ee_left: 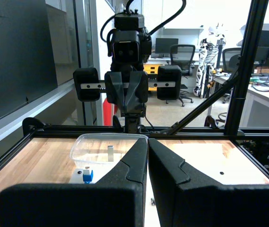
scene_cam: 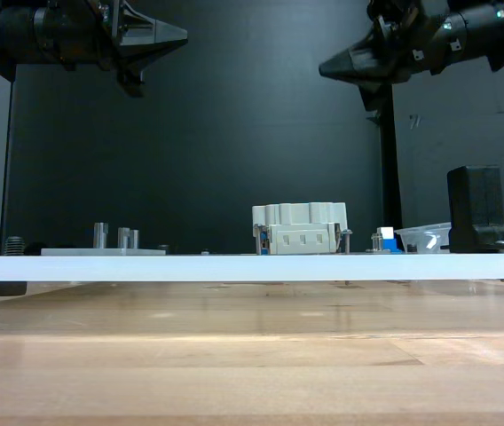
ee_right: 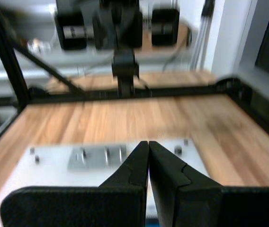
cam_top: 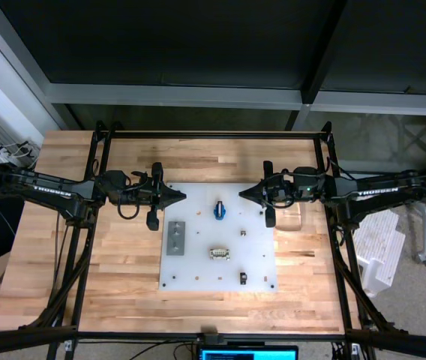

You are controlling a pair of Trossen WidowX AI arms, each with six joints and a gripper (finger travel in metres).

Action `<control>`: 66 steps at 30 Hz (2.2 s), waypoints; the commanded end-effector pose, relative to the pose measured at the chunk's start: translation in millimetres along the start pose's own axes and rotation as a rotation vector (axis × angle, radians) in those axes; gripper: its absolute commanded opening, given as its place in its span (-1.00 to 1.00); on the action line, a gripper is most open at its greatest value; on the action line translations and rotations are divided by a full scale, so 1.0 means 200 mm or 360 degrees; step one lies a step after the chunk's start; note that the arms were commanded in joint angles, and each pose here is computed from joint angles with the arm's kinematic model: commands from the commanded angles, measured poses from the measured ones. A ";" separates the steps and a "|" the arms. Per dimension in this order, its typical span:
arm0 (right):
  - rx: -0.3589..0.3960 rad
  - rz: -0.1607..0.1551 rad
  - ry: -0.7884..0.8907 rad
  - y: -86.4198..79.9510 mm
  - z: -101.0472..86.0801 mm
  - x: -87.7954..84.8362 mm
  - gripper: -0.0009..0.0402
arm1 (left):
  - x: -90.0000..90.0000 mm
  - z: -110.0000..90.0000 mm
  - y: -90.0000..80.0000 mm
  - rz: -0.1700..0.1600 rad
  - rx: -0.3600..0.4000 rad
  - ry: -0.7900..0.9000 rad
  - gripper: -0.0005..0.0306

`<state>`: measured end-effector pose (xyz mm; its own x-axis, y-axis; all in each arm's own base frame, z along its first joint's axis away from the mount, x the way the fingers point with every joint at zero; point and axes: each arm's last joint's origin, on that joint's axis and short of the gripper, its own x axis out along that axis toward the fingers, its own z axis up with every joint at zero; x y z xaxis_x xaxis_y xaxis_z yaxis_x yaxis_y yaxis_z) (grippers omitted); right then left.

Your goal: Pick the 16mm bar and install on taskboard

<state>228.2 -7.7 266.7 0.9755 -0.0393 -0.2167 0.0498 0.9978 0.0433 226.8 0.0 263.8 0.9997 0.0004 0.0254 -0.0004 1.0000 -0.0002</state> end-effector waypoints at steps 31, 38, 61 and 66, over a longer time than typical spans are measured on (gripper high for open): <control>-0.0027 -0.0068 0.1640 0.00 0.08 -0.36 -0.96 | 0.00 0.00 0.00 0.0000 0.0000 -0.0001 -0.96; -0.0083 -0.0040 0.1706 0.00 0.07 -0.38 -0.96 | 0.00 0.00 0.00 0.0000 0.0000 -0.0001 -0.97; -0.0189 -0.0049 0.1866 -0.22 -0.13 -0.32 -0.49 | 0.00 0.00 0.00 0.0000 0.0000 -0.0001 -0.96; -0.0177 -0.0061 0.1863 -0.23 -0.20 -0.30 -0.24 | 0.00 0.00 0.00 0.0001 0.0000 -0.0002 -0.96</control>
<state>157.8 -48.7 241.5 0.1813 -0.0545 -0.9819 -0.0026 0.9984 -0.0559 226.8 0.0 263.9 0.9997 0.0004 0.0257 -0.0004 1.0000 -0.0002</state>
